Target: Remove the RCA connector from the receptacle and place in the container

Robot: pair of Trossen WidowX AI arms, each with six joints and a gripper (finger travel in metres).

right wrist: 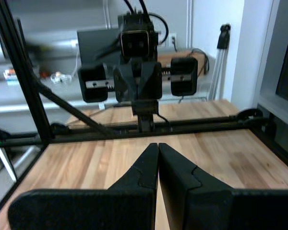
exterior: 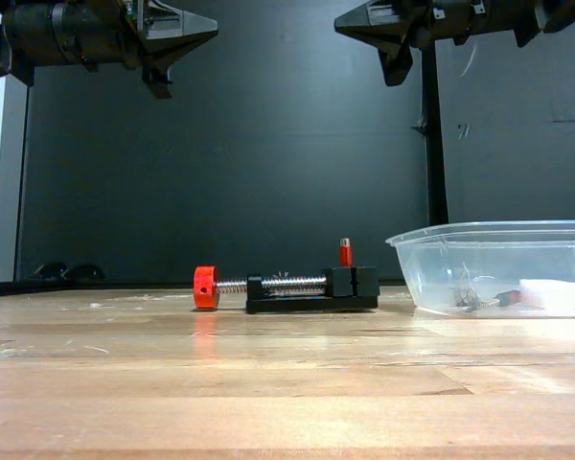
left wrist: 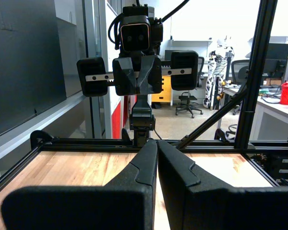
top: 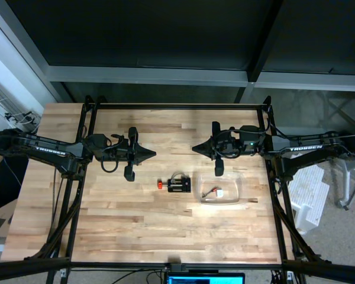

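The receptacle [top: 178, 184] is a small black block at the table's middle, with a red-orange end cap [exterior: 205, 287] on its left. A short red stub [exterior: 345, 251] stands upright on the block's right end. To its right sits the container [top: 236, 188], a clear shallow tray. A slim reddish piece with a thin grey stem, the RCA connector [exterior: 503, 299], lies inside it beside a small white square piece [exterior: 551, 292]. My left gripper [top: 152, 154] and right gripper [top: 194, 148] hang high above the table, tips facing each other. Both are shut and hold nothing.
A black metal frame [top: 177, 106] runs along the table's far edge and sides. A dark upright post [exterior: 433, 134] stands behind the tray. A screen edge [top: 204, 277] shows at the near edge. Bare wood [top: 136, 231] lies in front of the block.
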